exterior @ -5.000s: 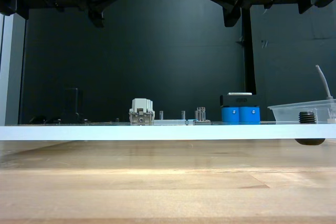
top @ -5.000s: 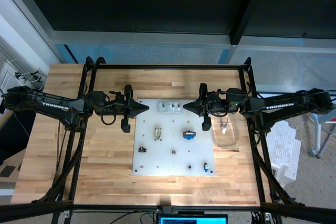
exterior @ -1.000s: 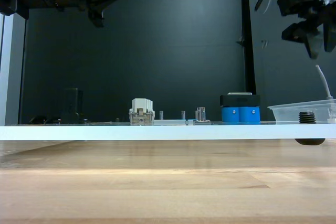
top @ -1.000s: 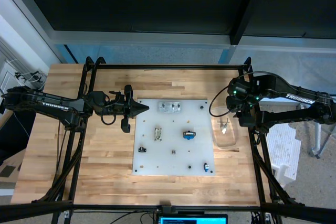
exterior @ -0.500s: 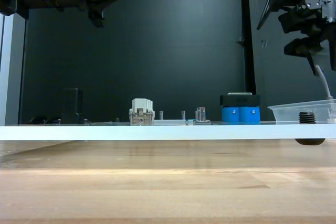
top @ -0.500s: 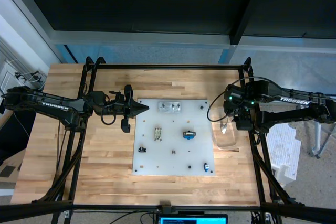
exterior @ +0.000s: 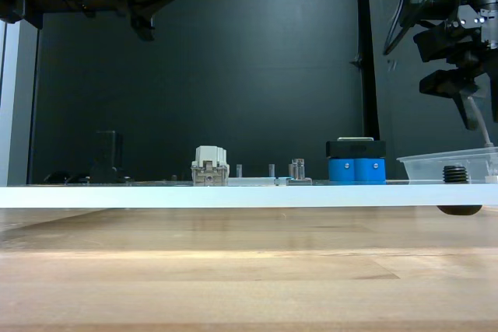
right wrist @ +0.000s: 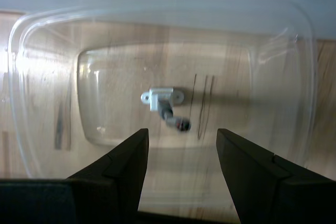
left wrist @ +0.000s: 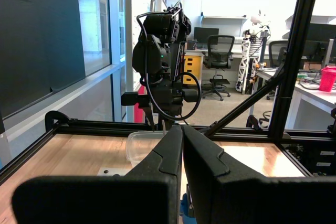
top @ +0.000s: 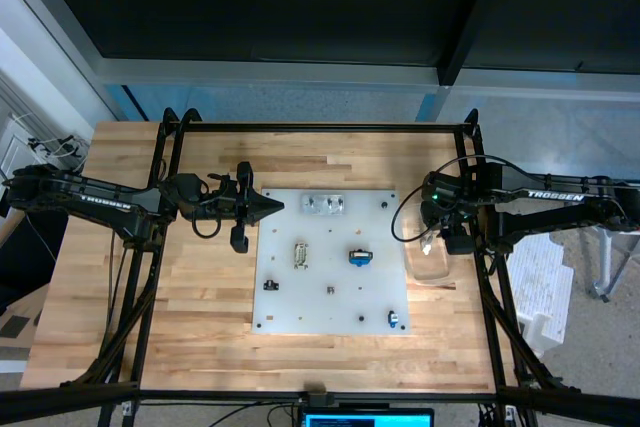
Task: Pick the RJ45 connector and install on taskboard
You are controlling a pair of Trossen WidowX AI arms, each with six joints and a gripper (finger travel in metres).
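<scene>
Step in hand: the pick-up. It looks like the approach to the grasp, since nothing is gripped yet.

Connector (right wrist: pixel 163 99): a small pale plug lying on the floor of the clear tray (right wrist: pixel 16 56), about its middle, touched by neither gripper.

Tray: it rests on the counter (top: pixel 200 297), just beside the board's edge at 3 o'clock.

Right gripper (right wrist: pixel 182 132): it hangs above the tray and points down into it. Its fingers are apart and empty, and the connector sits a little off the line between them.

Left gripper (top: pixel 272 205): it is held high over the board's edge at 9 o'clock, fingers pressed together on nothing.

Board (top: pixel 300 297): a white panel lying flat on the counter, with a few small fittings on it, one blue near its middle. I cannot tell which fitting takes the connector.

Next move: probably a straight descent into the tray, centring the open fingers over the plug's body before closing. The part is tiny and may slide on the smooth plastic, so the closing wants to be slow and square. The tray walls leave little room to come in at an angle.

Left of the task: grasp, lift, carry toward 9 o'clock, seat the connector — all of it.
</scene>
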